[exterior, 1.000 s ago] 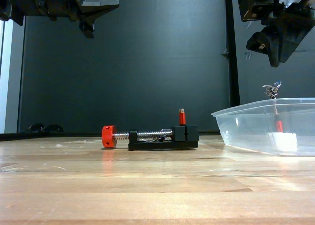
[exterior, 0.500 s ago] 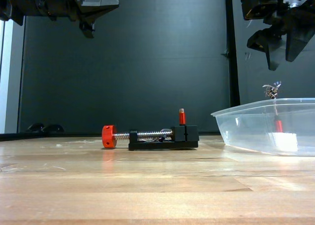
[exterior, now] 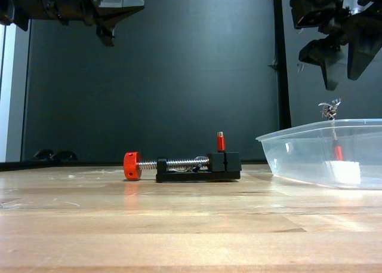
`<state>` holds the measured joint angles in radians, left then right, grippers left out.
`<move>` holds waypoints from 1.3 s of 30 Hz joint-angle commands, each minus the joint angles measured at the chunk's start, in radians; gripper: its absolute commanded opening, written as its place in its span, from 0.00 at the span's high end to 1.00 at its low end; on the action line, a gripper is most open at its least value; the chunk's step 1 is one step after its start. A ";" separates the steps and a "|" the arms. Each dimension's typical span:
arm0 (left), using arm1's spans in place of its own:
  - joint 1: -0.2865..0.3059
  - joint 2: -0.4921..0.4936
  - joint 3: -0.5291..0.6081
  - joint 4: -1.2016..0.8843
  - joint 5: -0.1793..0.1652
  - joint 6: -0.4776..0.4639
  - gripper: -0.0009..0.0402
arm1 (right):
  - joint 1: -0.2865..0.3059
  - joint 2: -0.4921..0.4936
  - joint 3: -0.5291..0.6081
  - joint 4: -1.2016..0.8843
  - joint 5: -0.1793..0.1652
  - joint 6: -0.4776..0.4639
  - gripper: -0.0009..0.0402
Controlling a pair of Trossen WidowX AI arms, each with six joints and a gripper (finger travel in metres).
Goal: Pick the rca connector and install on the hub
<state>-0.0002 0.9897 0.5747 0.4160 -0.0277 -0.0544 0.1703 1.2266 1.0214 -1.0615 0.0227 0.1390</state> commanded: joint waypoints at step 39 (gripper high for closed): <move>0.000 0.000 0.000 0.000 0.000 0.000 0.98 | 0.060 0.220 -0.040 0.157 0.011 0.014 0.46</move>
